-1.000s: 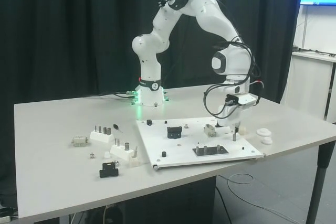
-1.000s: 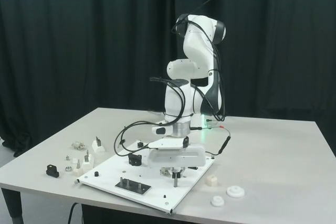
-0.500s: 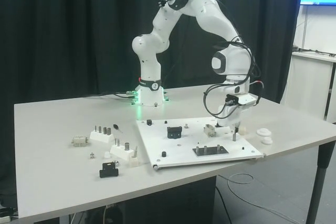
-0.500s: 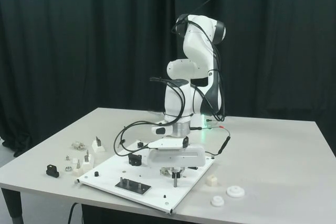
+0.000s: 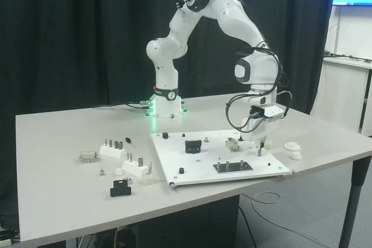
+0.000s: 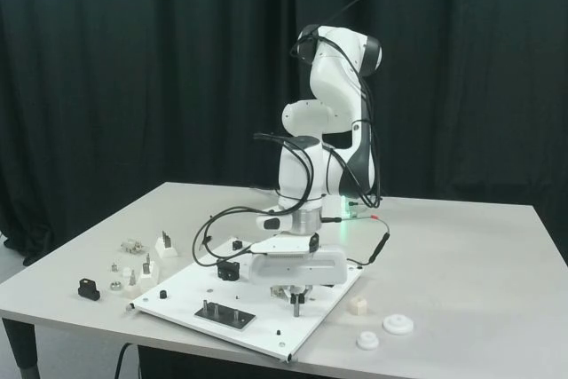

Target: Insert round peg 3.

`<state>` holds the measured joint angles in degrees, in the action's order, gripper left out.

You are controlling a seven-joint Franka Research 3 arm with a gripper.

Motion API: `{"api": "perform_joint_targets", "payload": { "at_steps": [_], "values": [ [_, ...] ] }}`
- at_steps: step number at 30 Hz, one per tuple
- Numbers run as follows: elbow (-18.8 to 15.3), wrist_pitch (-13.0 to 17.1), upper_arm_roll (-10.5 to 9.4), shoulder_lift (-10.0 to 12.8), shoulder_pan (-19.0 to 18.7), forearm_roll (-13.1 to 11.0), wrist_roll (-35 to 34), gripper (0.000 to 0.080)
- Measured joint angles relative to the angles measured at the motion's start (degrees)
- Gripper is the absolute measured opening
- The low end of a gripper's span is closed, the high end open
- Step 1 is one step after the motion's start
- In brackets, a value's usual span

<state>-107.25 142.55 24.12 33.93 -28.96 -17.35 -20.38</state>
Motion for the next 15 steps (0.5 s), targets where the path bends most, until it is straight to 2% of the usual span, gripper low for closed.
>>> {"api": "perform_joint_targets", "payload": {
  "at_steps": [10,15],
  "values": [
    [0.28,0.06,-0.25,0.16,0.22,0.0,-0.04,0.0103],
    [0.49,0.15,-0.45,0.29,0.48,-0.01,-2.18,0.0103]
  ]
}}
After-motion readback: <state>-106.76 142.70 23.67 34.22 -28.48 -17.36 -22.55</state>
